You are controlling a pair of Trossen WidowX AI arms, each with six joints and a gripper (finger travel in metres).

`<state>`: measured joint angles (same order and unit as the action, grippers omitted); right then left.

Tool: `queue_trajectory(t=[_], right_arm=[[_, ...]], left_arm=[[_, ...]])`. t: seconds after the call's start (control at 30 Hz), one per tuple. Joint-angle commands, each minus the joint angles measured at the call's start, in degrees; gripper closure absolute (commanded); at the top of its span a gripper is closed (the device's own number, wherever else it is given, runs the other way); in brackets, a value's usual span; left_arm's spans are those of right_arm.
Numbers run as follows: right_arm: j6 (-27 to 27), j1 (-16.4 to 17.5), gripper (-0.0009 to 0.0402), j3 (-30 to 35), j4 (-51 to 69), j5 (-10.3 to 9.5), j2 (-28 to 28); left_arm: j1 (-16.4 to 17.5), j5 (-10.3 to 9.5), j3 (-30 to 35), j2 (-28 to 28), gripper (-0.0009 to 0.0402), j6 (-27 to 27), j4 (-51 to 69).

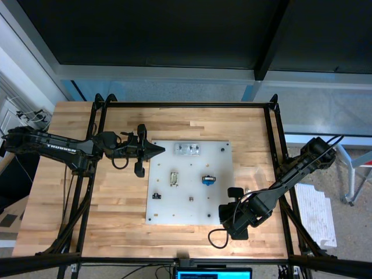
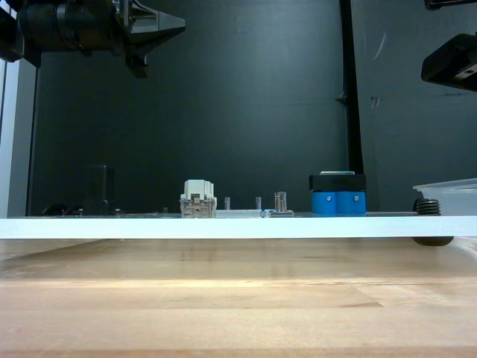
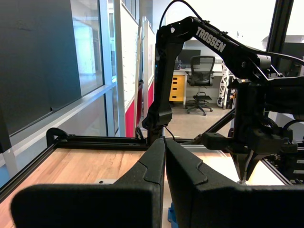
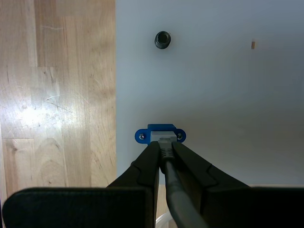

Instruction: Pick the RJ45 connector and install on taskboard

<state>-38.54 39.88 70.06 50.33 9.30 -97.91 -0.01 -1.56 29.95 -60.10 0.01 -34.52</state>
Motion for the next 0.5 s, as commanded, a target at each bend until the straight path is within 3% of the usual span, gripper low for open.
queue_trajectory(t=[0.03,0.5], right_arm=[[0.0,0.0,0.0374,0.1,-0.1,-0.13,-0.1],[0.0,0.0,0.0325,0.6,-0.1,0.11,0.2]], left_arm=[[0.0,0.02,0.0,0.0,0.0393,0.0,0.0],[0.0,0.02,0.0,0.0,0.0393,0.0,0.0]])
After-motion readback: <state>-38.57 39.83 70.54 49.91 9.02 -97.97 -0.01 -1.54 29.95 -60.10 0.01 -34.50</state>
